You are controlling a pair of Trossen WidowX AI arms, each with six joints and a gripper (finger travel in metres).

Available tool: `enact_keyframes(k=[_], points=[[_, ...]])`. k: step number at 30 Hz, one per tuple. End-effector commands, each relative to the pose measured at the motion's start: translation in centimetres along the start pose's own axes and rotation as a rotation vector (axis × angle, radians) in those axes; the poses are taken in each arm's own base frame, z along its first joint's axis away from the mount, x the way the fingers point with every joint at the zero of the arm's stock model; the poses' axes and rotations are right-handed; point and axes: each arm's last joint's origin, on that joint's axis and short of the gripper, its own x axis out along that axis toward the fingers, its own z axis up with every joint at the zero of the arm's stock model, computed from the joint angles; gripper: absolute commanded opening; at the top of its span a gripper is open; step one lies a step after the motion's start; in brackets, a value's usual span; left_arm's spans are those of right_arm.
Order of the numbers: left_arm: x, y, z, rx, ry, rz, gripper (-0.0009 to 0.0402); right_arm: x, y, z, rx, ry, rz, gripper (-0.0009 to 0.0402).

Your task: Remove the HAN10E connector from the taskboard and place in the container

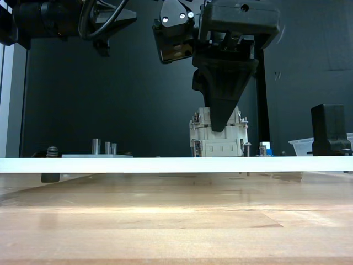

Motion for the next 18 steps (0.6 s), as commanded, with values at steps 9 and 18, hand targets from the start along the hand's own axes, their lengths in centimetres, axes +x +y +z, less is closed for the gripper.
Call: enact_keyframes(k=[9,18], points=[[0.0,0.0,0.0,0.0,0.0,0.0,0.0,-3.5,-0.4,-0.4,0.005,-0.075,0.023,0.0017],[0.0,0.0,0.0,0.0,0.0,0.0,0.0,-6.4,-0.8,-1.0,-0.017,-0.14,0.044,0.0016]])
